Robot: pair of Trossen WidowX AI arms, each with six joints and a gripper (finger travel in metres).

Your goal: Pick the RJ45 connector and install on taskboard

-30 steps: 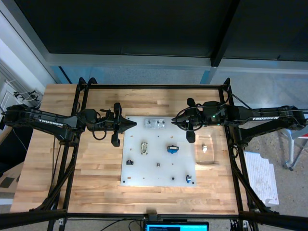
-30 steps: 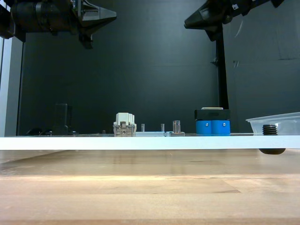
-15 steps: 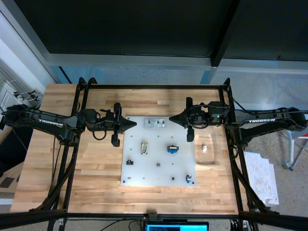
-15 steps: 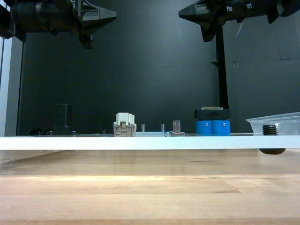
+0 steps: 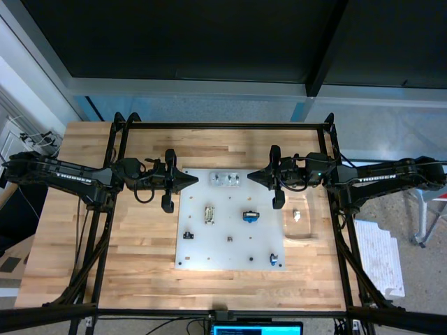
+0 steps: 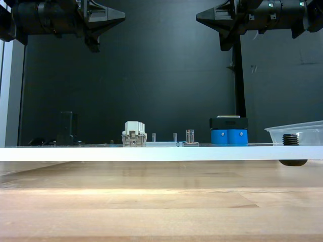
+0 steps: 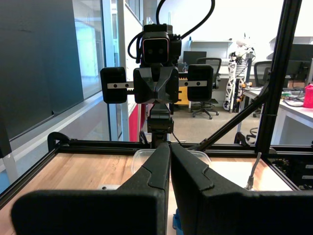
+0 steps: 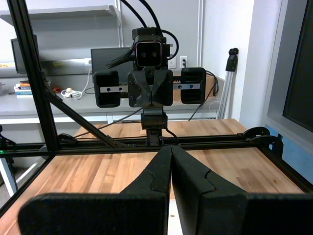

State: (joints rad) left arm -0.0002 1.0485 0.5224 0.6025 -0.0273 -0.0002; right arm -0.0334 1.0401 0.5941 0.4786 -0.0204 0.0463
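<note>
Clenched on nothing, the right gripper [image 5: 251,176] hangs high over the far edge of the white board [image 5: 209,251], toward its right side. Its own camera shows the two fingers [image 8: 161,166] pressed flat together with nothing between them. The left gripper [image 5: 195,180] is at the same height over the board's far left corner, its fingers [image 7: 159,161] likewise shut and empty. The two grippers point at each other across the far edge.

I cannot tell where the connector is. A clear tray [image 5: 306,241] sits on the tabletop [image 5: 105,237] just beside the board's right edge, nearer than the right gripper and well below it. It holds a pale block [image 5: 297,215], and nothing dark or cable-like can be made out on that block. The small blue jack [image 5: 274,261] stands at the board's near right corner, well apart from the right gripper. From above its top shows only as a pale speck, too small to say whether anything is plugged in.
</note>
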